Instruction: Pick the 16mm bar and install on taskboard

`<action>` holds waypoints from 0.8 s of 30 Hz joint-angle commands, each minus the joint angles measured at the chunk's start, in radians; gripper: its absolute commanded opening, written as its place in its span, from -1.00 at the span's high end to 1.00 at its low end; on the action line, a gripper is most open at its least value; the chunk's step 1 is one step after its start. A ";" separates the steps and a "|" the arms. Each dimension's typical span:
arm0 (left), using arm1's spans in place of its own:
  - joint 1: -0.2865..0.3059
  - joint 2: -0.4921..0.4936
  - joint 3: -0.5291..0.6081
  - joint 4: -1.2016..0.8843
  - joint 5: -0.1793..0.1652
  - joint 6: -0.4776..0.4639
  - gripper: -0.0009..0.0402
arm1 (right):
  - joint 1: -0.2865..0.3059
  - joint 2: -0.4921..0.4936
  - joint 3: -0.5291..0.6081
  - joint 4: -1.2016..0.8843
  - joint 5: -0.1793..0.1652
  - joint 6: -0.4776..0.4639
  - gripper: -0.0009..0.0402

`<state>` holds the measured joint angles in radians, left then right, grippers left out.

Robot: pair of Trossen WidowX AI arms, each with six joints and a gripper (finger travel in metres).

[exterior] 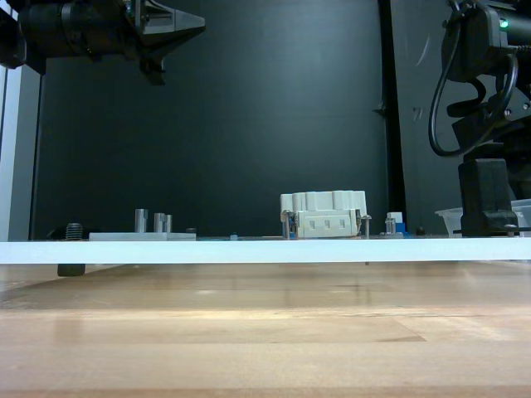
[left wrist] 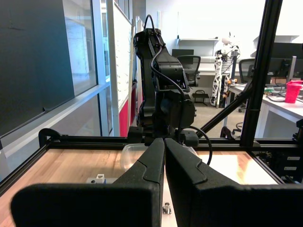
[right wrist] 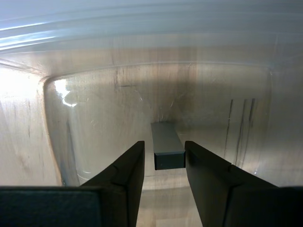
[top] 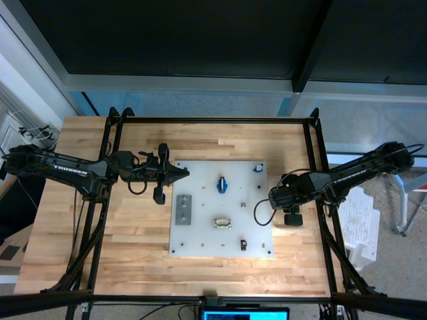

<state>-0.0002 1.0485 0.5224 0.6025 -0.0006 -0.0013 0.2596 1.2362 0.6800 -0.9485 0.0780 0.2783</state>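
Your right gripper (right wrist: 163, 143) has its jaws spread, one on each side of the 16mm bar (right wrist: 168, 147). A sliver of gap shows along one side, so there's no pinch. The bar lies flat on the floor of the clear tray (right wrist: 94, 104), running lengthwise between the jaws. From above, that gripper is down in the tray, just off the right edge of the taskboard (top: 200, 237) on the wooden surface (top: 100, 267). On the board you've got the grey block (top: 183, 209) near the left edge, the silver connector (top: 222, 223) in the middle and the blue knob (top: 222, 185) behind it. Your left gripper (top: 179, 172) hangs high over the board's left edge, jaws pressed together, well above the block.
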 commanded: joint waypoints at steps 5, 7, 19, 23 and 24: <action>0.000 0.000 0.000 0.000 0.000 0.000 0.96 | 0.000 0.000 0.000 0.000 0.009 0.003 0.64; 0.000 0.000 0.000 0.000 0.000 0.000 0.96 | 0.000 0.000 0.000 0.000 0.009 0.003 0.71; 0.000 0.000 0.000 0.000 0.000 0.000 0.96 | 0.000 -0.021 0.006 -0.011 0.008 0.002 0.94; 0.000 0.000 0.000 0.000 0.000 0.000 0.96 | 0.000 -0.043 0.026 -0.048 0.008 0.002 0.94; 0.000 0.000 0.000 0.000 0.000 0.000 0.96 | 0.000 -0.050 0.036 -0.061 0.008 0.002 0.94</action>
<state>-0.0002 1.0489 0.5228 0.6025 -0.0006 -0.0010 0.2596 1.1927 0.7033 -0.9928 0.0860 0.2810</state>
